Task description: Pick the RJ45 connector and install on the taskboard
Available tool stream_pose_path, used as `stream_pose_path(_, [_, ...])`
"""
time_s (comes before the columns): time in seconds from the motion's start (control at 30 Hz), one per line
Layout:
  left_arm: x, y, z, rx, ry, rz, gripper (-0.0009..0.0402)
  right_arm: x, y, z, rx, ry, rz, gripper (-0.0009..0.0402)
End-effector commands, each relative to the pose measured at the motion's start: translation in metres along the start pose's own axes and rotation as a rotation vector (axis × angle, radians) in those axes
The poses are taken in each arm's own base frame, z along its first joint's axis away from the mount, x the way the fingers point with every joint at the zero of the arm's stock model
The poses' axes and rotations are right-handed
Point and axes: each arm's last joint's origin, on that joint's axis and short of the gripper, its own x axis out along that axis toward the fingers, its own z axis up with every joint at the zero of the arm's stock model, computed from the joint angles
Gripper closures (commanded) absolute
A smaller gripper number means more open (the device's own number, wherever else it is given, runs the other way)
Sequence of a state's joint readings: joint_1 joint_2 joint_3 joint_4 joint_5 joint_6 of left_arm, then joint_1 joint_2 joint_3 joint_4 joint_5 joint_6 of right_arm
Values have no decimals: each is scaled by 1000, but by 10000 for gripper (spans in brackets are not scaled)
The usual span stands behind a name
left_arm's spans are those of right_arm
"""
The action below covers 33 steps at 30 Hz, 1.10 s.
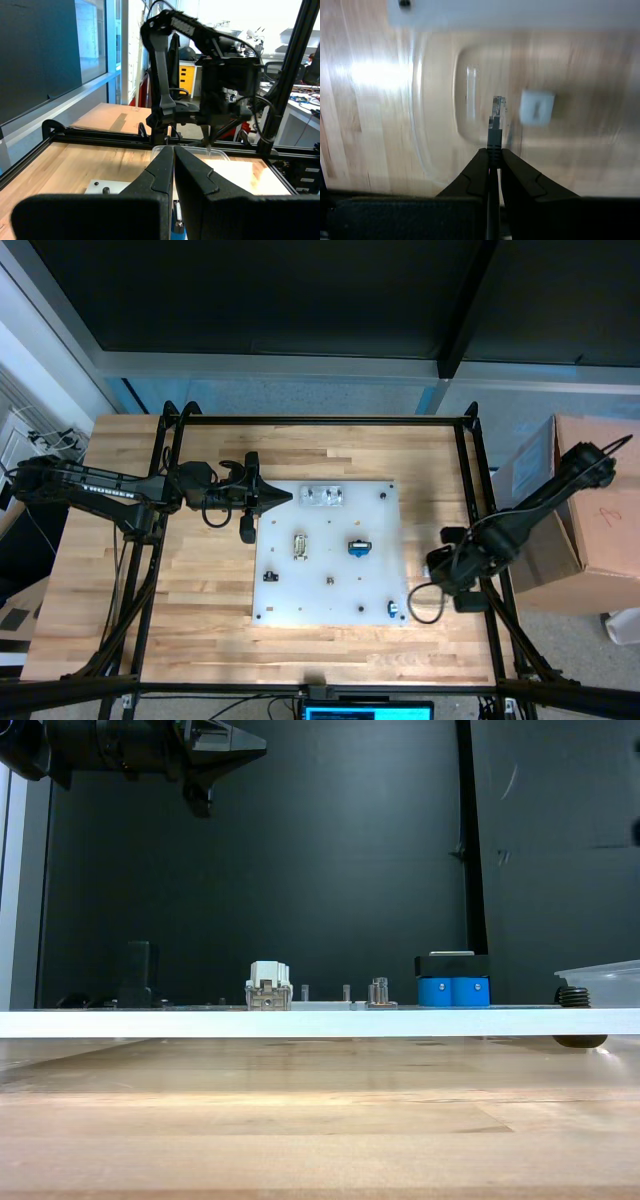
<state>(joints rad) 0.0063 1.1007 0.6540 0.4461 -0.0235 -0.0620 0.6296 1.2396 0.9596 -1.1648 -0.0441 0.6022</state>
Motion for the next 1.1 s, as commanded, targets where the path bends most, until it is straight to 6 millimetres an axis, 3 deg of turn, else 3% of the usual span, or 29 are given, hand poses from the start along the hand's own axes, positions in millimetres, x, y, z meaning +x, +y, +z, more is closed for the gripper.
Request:
stream_pose_path(0.03, [0, 0, 0, 0, 0, 0, 393, -3, 8, 24, 6, -31, -49, 393])
stream_pose_path(0.33, [0, 0, 0, 0, 0, 0, 392, -35, 15, 76, 80, -167, -50, 393])
stream_pose_path(0.73, [0, 0, 2, 0, -19, -1, 393, -69, -32, 124, 82, -283, -70, 393])
stream_pose_path(0.97, [0, -1, 5, -39, -54, -26, 393, -83, -51, 138, 80, -339, -86, 393])
stream_pose_path(1.1, [7, -6, -3, -84, -14, -69, 379, -92, -59, 142, 56, -372, -113, 393])
